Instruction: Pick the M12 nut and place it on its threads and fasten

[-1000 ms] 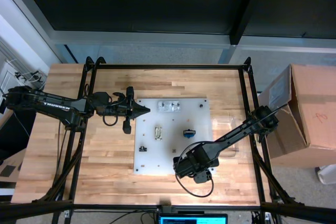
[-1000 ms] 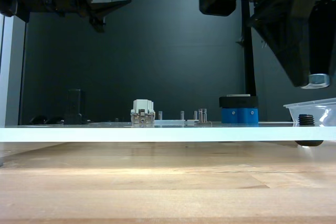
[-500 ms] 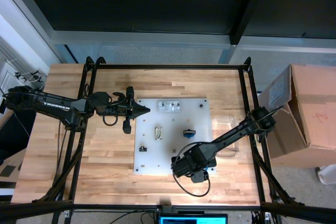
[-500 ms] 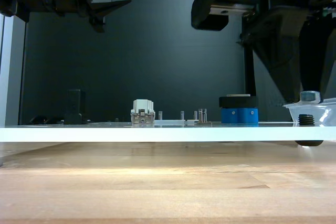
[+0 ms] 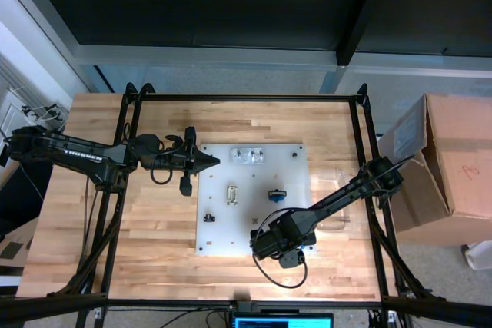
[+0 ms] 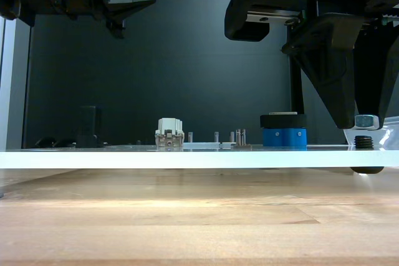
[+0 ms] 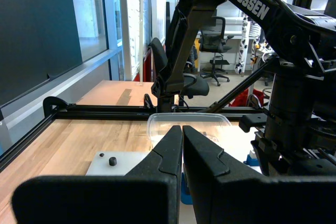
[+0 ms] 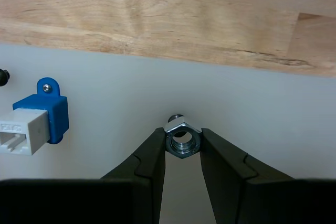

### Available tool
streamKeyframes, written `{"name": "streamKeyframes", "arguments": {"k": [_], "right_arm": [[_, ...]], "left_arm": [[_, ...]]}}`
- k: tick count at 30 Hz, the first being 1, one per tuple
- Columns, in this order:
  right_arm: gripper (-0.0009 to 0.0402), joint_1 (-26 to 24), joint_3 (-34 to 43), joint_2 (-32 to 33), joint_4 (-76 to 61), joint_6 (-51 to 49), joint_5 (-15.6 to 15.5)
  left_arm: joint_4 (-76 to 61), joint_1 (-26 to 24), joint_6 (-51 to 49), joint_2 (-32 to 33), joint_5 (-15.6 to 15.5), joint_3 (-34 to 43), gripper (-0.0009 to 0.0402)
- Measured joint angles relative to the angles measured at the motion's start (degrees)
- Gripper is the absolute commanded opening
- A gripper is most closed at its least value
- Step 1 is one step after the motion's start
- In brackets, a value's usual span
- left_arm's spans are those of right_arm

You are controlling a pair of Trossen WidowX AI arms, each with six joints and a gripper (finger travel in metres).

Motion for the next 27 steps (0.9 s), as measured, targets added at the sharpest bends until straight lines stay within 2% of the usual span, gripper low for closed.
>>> {"name": "streamKeyframes", "arguments": {"k": [27], "right_arm": [[0.002, -0.02, -2.36, -0.09, 2.69, 4.17, -0.04]], "left_arm": [[-0.02, 0.0, 0.0, 0.0, -0.02, -0.02, 0.0]]}}
